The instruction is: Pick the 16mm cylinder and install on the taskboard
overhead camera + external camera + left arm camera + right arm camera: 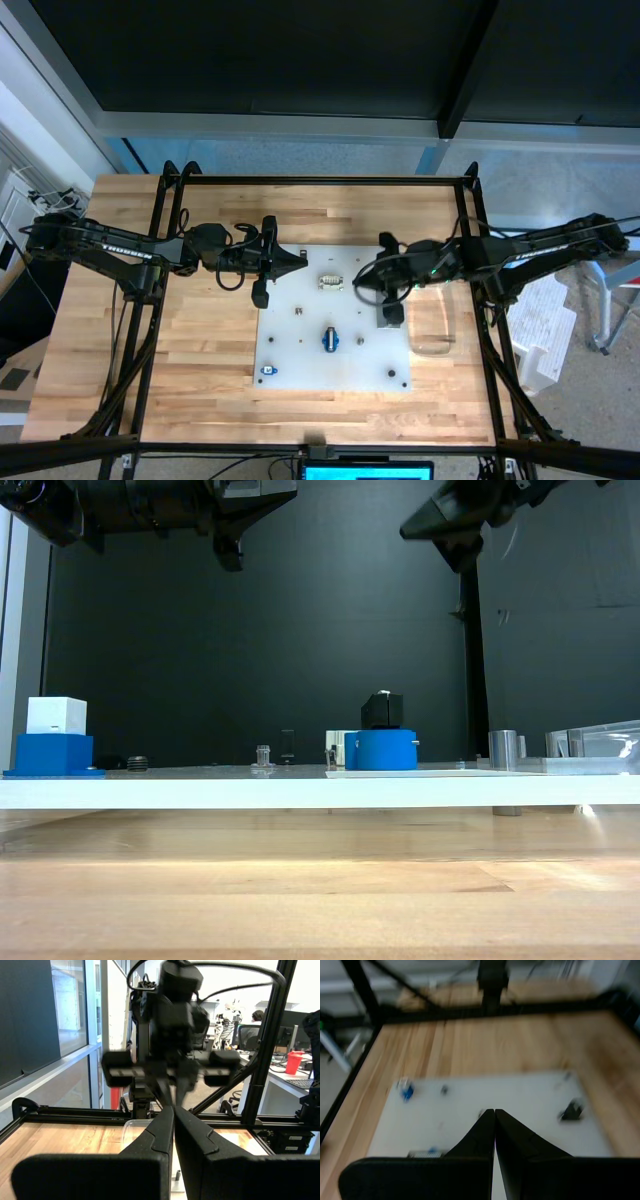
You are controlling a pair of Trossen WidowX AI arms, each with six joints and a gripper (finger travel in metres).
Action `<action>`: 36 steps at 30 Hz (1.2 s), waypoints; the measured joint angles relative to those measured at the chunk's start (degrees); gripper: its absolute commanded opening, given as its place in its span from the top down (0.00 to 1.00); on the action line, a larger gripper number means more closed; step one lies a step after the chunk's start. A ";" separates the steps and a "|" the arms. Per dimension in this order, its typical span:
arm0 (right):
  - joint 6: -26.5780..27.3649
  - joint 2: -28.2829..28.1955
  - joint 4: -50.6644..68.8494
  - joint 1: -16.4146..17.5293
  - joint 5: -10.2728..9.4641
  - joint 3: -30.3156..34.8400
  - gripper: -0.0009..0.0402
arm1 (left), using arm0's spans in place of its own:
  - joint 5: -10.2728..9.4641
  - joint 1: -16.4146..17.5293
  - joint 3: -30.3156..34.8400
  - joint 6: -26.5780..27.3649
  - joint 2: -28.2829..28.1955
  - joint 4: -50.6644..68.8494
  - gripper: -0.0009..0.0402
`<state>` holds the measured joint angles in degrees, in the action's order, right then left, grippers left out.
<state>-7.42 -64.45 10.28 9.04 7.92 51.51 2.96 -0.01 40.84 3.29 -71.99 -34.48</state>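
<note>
The taskboard [290, 345] is a white square plate lying mid-table. The 16mm cylinder [360, 340] stands upright on it as a short grey round peg [503, 750], just right of the blue fitting [330, 338]. No gripper touches it. My left gripper [301, 262] hangs high over the board's far left edge, fingers shut on nothing [174, 1110]. My right gripper [360, 281] hovers high over the board's far right part, also shut and empty [494, 1111]. In the low view both grippers sit well above the board, the left [290, 492] and the right [405, 528].
On the board are also a beige connector [330, 282], a grey metal block [388, 325], a small blue-and-white piece [267, 371] and a tiny peg [298, 310]. A clear plastic tray [432, 322] sits off the board's right edge. A black frame [320, 181] rings the table.
</note>
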 measured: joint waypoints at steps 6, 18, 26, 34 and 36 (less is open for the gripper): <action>2.36 6.36 -10.38 -2.75 -0.61 -4.63 0.98 | 0.00 0.00 0.00 0.00 0.00 0.00 0.98; 5.27 14.60 -22.01 -4.35 -1.53 -12.85 0.98 | -0.02 0.00 0.02 0.00 0.00 0.00 0.98; 4.98 15.65 -25.03 -4.37 -1.95 -15.78 0.98 | 0.00 0.00 0.00 0.00 0.00 0.00 0.98; 4.94 15.65 -25.03 -4.39 -1.70 -16.48 0.98 | -0.02 0.00 0.00 0.00 0.00 -0.02 0.98; 4.94 15.65 -24.96 -4.39 -1.95 -16.48 0.98 | -0.02 0.00 0.02 0.00 0.00 0.00 0.98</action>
<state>-2.48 -48.80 -14.68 4.64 5.98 35.03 2.94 -0.01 40.86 3.29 -71.99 -34.48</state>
